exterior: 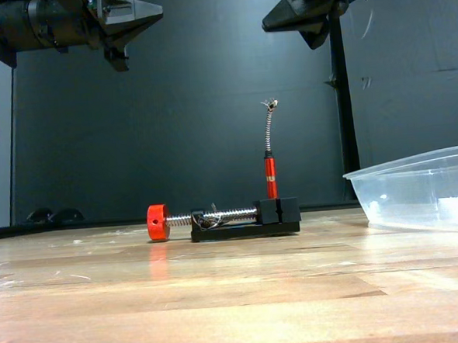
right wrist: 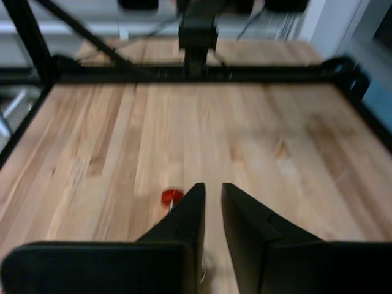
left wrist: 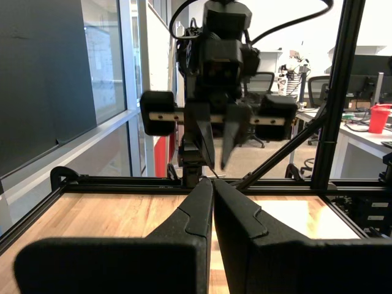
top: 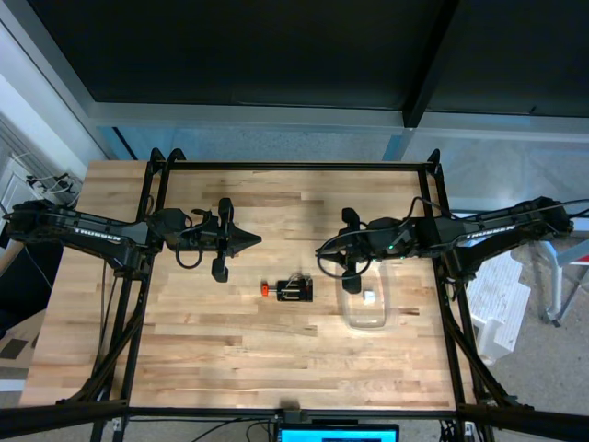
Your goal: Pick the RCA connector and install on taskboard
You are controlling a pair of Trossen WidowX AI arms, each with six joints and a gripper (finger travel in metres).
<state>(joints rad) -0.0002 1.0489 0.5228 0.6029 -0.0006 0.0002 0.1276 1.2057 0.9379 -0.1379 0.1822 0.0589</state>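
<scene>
Taskboard (top: 294,292) flat on the wooden table (top: 184,350), its red-orange knob (top: 264,289) at the end toward the left arm, joined to the black block by a silvery threaded rod (exterior: 224,215). On the taskboard's opposite end, standing upright, a slim red post (exterior: 270,177) topped by a bent coiled spring (exterior: 269,130). Left gripper (top: 250,240) high above the table and well apart from the taskboard, beyond it and off toward its knob end, tip pointing inward. Fingers (left wrist: 184,220) pressed together along their length, nothing between them. Right gripper (top: 322,250) likewise raised well clear of the taskboard, beyond it and toward its post end, tip pointing back at the left gripper. Fingers (right wrist: 184,214) parted only by a narrow slit, bare wood visible through it, nothing gripped. In the right wrist view, the knob on the table just ahead of those fingertips. In the low view, both grippers at about the same height, far above the spring's top. Clear plastic tray (top: 354,320) near the taskboard's post end, not touching it, partly under the right arm, with a small white cube (top: 369,296) inside. RCA connector impossible to pick out with any certainty in these views, so no telling where relative to the taskboard.
</scene>
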